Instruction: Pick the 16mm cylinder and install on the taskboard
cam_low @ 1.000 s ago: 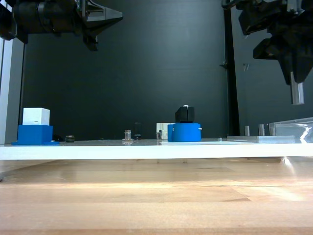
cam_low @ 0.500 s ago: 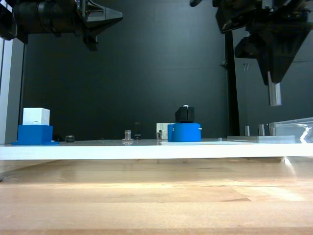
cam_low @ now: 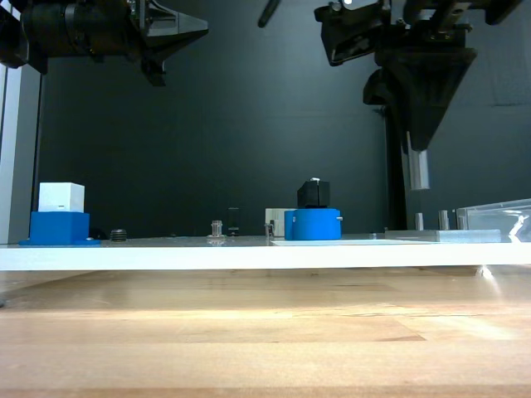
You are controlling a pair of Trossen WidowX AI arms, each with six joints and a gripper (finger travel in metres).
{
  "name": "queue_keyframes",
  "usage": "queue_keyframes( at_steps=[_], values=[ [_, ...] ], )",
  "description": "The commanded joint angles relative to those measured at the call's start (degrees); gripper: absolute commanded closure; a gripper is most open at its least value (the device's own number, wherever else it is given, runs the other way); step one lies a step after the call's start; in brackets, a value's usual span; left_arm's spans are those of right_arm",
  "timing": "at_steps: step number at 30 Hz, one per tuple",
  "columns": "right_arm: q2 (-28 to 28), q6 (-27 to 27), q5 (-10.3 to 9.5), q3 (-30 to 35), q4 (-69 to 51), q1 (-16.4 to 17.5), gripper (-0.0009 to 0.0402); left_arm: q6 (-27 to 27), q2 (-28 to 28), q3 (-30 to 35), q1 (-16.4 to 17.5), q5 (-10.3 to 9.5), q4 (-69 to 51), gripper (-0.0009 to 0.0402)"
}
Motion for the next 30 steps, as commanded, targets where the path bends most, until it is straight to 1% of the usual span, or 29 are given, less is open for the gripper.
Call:
queue_keyframes(
  at_steps=[1,21,30],
  values=[
    [1.0,0.0,0.00,0.9,0.2,0.0,0.0381,0.0,0.0,0.0,0.0,0.02,0.0,0.0393],
    [2.9,0.2,-0.02,0.9,3.0,0.0,0.0381,0.0,0.0,0.0,0.0,0.00,0.0,0.0393],
    [2.9,0.5,0.00,0.5,3.6,0.2,0.0381,0.0,0.0,0.0,0.0,0.00,0.0,0.0393]
  ],
)
